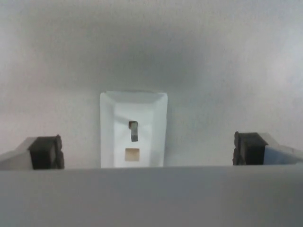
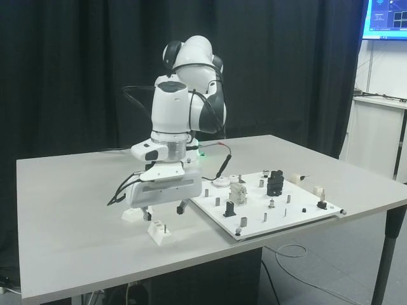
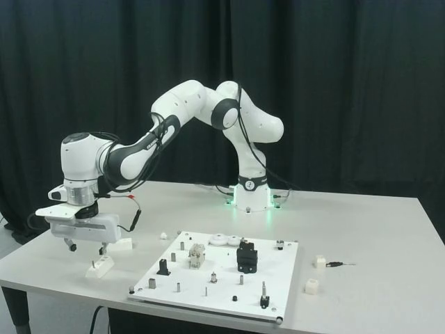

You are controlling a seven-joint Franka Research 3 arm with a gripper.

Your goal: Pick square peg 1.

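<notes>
Square peg 1 (image 1: 133,131) is a short grey pin standing upright in a small white holder (image 1: 132,109), next to a square hole (image 1: 132,154) in the same holder. In the first room view the holder (image 2: 160,233) sits near the table's front edge, left of the board, with the peg (image 2: 165,224) sticking up from it. My gripper (image 2: 164,211) hangs just above it, open, its black fingertips (image 1: 47,152) wide apart on either side of the holder and touching nothing. The second room view shows the gripper (image 3: 87,248) over the holder (image 3: 99,266).
A second white block (image 2: 131,215) lies just behind the gripper. The white board (image 2: 299,219) with several small pegs and black fixtures lies to the right. Two small white blocks (image 3: 311,286) sit beyond it. A cable (image 2: 224,164) trails across the table.
</notes>
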